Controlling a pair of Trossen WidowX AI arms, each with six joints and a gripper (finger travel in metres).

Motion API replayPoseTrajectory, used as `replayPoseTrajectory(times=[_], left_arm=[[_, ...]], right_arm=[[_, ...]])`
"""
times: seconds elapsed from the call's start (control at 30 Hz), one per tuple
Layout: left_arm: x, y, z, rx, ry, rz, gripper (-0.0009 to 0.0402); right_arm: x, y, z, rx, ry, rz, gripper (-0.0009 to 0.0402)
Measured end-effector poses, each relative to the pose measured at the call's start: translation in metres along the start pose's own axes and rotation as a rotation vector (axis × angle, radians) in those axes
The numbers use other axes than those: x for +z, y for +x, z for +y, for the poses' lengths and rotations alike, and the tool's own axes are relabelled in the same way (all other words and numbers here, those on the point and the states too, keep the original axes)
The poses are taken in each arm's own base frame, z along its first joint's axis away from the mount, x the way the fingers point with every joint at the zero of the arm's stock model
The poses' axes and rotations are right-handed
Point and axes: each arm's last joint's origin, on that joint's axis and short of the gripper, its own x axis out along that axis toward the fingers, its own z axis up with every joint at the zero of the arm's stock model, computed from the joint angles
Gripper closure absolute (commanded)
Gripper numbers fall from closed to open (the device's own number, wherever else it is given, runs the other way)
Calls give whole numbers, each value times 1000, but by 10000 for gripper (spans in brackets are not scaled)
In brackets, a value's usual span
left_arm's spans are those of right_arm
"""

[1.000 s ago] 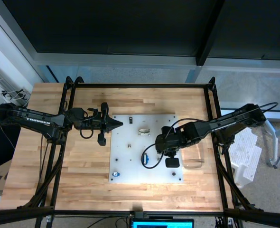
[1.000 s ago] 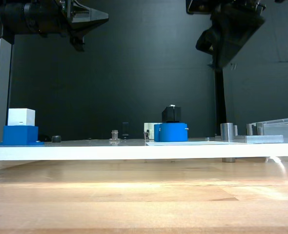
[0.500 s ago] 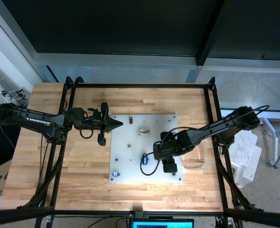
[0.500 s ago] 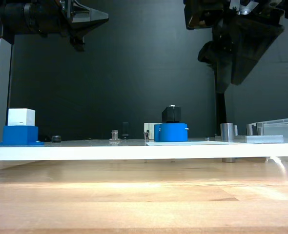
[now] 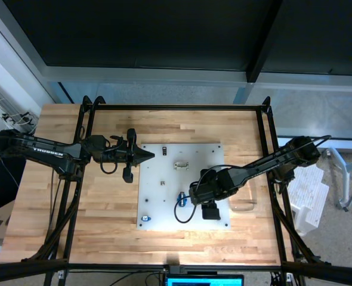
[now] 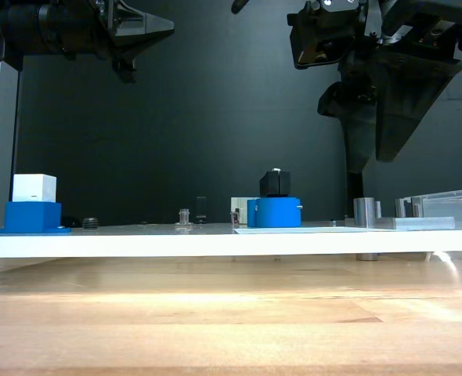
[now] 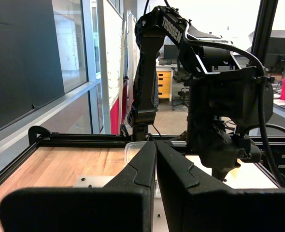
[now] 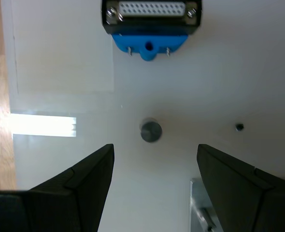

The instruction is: Remove the 16mm cylinder and place in the container

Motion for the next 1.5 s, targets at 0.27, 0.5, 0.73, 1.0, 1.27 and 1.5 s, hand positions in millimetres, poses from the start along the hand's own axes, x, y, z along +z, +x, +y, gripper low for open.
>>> replayPoseTrajectory(times=[0.27,0.5,0.73,1.0,1.27,1.5], left_arm=[[0,0,0,0,0,0,393],[0,0,0,0,0,0,393],[0,0,0,0,0,0,393],[0,0,0,0,0,-1,393],[0,0,0,0,0,0,393],[0,0,0,0,0,0,393]], right_arm=[[7,7,3,-18,-2,1,154],[11,13,7,-15,-6,-5,173],[13,24,11,-10,-12,-2,228],[17,37,15,-3,-15,-8,304],[19,43,17,1,-15,-18,381],[19,43,18,2,-18,-19,385]])
